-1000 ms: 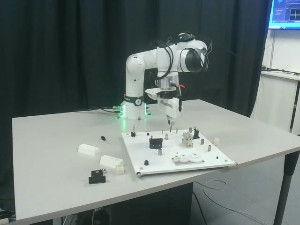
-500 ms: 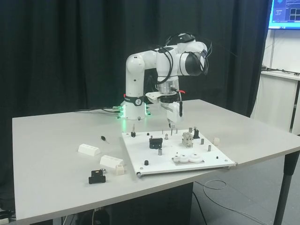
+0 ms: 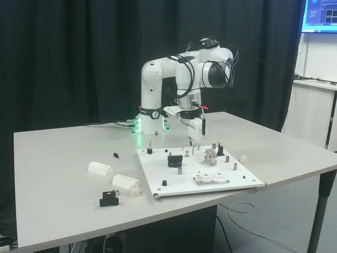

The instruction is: Insert square peg 1.

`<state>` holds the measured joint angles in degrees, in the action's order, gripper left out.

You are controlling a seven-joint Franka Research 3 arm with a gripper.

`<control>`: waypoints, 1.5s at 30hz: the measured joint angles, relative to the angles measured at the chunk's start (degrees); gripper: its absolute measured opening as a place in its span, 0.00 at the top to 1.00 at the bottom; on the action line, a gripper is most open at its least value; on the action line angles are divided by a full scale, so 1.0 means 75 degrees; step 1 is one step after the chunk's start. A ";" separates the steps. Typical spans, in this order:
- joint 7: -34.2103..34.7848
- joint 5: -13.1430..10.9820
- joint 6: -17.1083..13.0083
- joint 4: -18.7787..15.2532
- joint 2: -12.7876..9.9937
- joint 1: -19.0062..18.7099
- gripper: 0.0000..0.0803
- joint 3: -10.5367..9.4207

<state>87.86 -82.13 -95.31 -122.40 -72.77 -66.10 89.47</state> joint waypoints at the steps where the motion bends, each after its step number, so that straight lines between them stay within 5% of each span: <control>1: 0.0000 0.0000 0.0006 0.0009 -0.0002 0.0007 0.96 -0.0012; 45: 0.0041 -0.0013 -0.0127 0.0285 -0.0095 0.0253 0.96 -0.0500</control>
<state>88.16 -82.22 -96.26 -120.26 -73.48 -64.20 85.72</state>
